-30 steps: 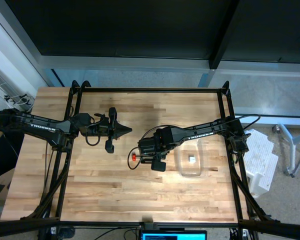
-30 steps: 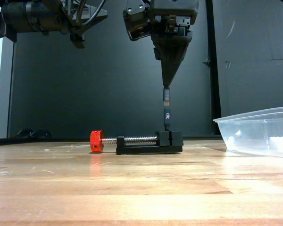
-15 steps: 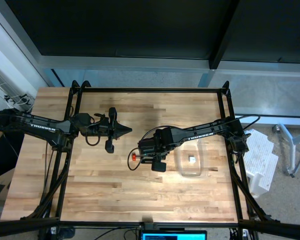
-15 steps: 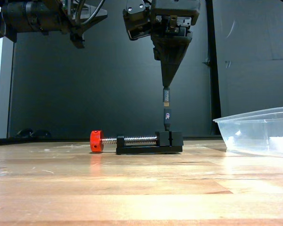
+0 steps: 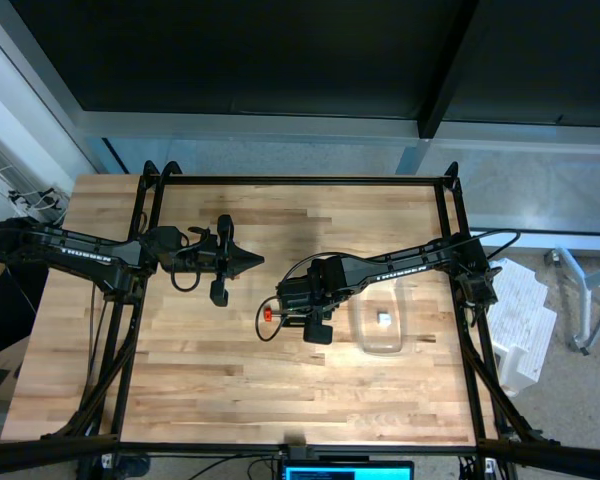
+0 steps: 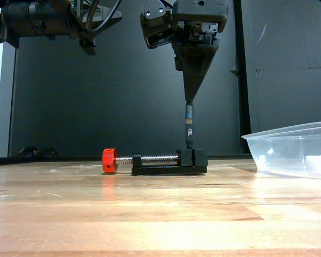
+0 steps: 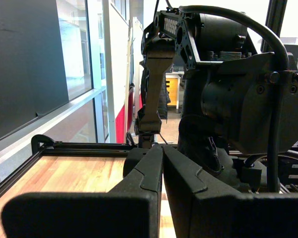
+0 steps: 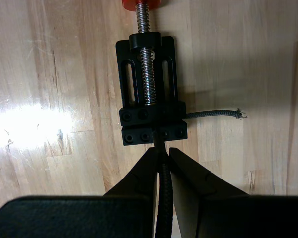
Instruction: Pick the USB-C connector and install on taskboard
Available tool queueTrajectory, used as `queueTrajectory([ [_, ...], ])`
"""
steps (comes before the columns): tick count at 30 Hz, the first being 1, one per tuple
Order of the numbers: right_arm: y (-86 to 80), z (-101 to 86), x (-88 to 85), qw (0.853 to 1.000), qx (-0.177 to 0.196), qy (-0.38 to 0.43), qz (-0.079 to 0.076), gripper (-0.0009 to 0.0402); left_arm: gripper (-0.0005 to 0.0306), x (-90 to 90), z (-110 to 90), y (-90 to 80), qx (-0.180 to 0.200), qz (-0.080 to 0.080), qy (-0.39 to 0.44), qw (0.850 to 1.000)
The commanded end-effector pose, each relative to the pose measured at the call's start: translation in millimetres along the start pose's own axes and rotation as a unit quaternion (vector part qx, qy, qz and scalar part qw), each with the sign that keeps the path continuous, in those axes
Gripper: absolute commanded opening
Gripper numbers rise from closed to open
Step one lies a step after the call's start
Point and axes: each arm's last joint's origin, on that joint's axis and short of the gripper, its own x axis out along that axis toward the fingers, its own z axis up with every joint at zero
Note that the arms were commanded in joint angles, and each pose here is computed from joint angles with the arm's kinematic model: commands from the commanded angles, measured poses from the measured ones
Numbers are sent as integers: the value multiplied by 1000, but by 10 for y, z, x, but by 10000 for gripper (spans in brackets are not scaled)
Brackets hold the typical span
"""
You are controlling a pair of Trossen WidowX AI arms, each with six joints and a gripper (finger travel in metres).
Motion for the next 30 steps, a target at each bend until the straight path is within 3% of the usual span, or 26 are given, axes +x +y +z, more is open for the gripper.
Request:
queueTrajectory([
  [1, -1, -5, 4, 1000, -1, 3, -1, 0, 0, 1, -1, 0, 0, 0, 0, 1000],
  [17, -13, -17, -64, 1000, 0, -6, 2, 0, 0, 1, 0, 1, 0, 0, 0, 1000],
  [30, -12, -29, -18, 1000, -1, -5, 1, 0, 0, 1, -1, 0, 0, 0, 0, 1000],
])
